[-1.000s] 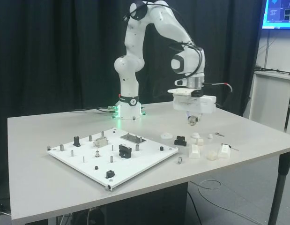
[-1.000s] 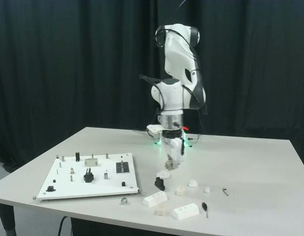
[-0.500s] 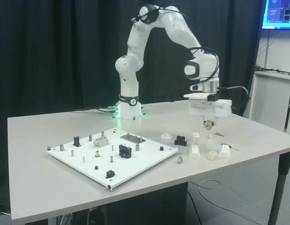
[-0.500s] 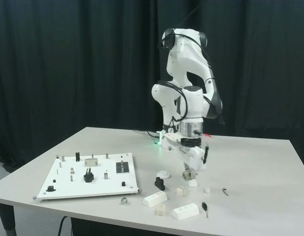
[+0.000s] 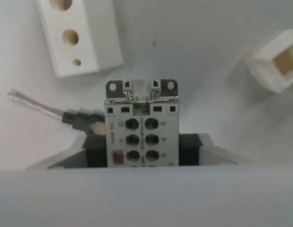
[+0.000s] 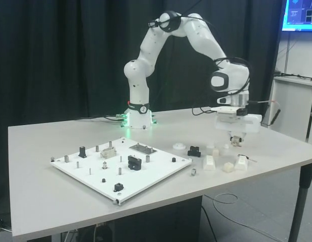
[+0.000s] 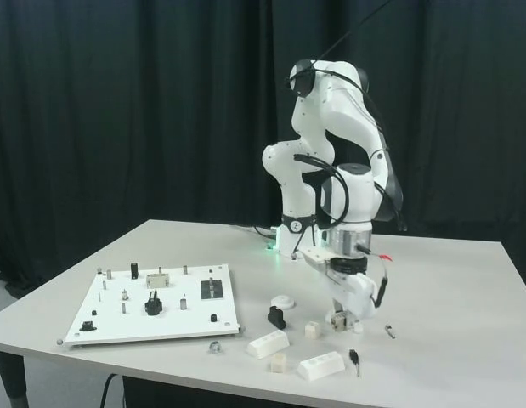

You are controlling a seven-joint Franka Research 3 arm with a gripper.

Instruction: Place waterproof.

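In the wrist view a white waterproof connector [image 5: 141, 118] with six round holes and a metal bracket sits between two black fingers [image 5: 95, 149]. My gripper [image 5: 142, 150] is shut on it. The first room view has the gripper [image 6: 238, 138] hanging low over the loose parts near the table's right edge. In the second room view the gripper [image 7: 341, 319] is just above the table, between a white cube [image 7: 313, 329] and a small pin [image 7: 389, 331]. The connector itself is too small to make out in either room view.
Under the gripper lie a white block with holes [image 5: 80, 35], a hollow white cube [image 5: 274, 59] and a small screwdriver [image 5: 56, 111]. The white board [image 6: 156, 174] with pegs and black fixtures lies to the left. A black part [image 6: 194, 150] and a round cap [image 6: 179, 146] lie between the board and the gripper.
The arm has swung away from the board toward the table's right edge and come lower, carrying the connector over the loose white parts.
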